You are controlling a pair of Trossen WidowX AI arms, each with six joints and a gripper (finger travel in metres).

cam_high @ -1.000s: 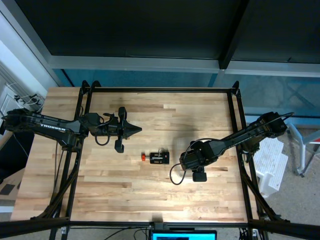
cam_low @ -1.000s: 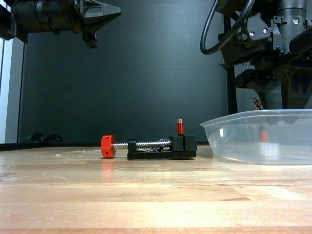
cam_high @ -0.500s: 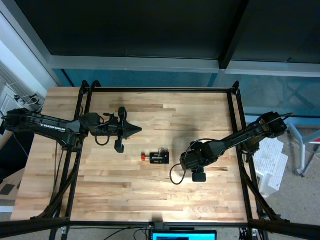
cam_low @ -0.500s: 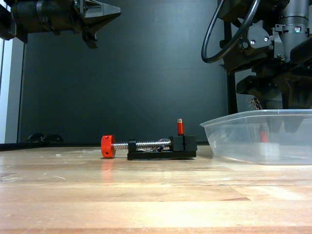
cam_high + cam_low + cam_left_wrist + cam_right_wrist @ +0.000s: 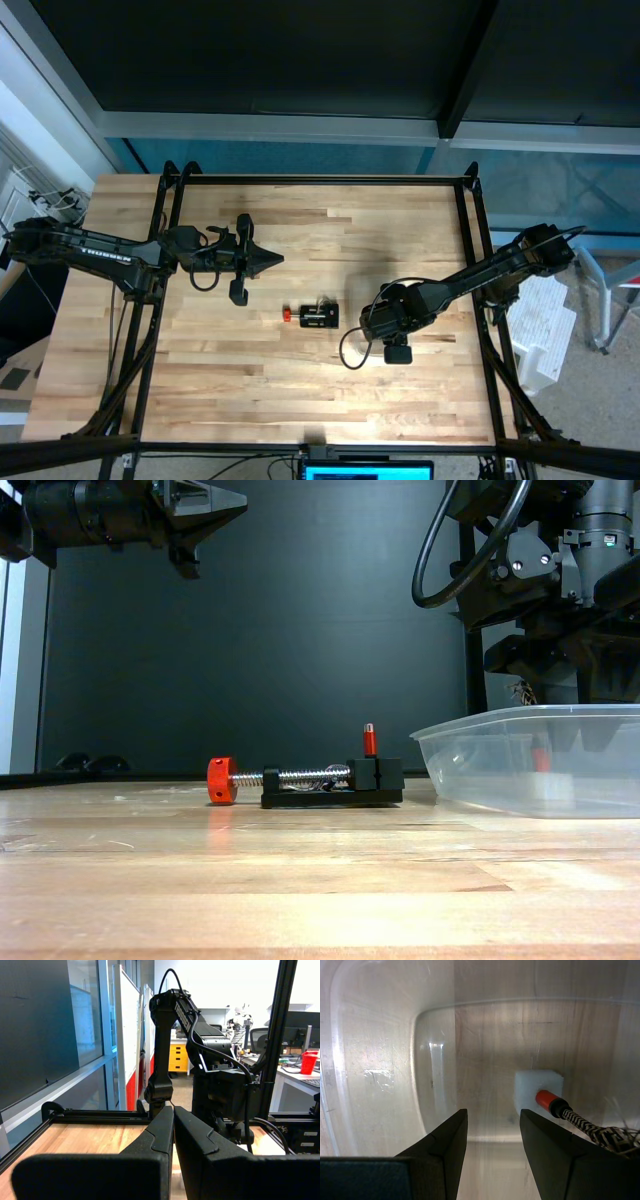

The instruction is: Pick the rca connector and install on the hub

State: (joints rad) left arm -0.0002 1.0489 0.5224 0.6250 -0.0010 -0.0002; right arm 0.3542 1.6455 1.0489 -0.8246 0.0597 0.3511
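Observation:
The hub point(image 5: 320, 318) is a small black block with a red knob point(image 5: 221, 779) on a screw, lying mid-table. A plug with a red collar point(image 5: 548, 1099) and a braided cable, which I take for the rca connector, stands in a white foam block point(image 5: 536, 1085) inside the clear tray point(image 5: 480, 765). My right gripper point(image 5: 491, 1147) hangs open over the tray floor, and the plug sits just beyond one fingertip. My left gripper point(image 5: 173, 1112) is shut on nothing and hovers high, left of the hub point(image 5: 335, 780).
The clear tray wall point(image 5: 380, 1060) curves around the right gripper. A black frame point(image 5: 320, 181) borders the table. The right arm point(image 5: 470, 275) reaches in from the right edge, and its cable loops near the tray.
The right gripper has shifted slightly over the tray since a second ago. The left arm and the hub have stayed where they were.

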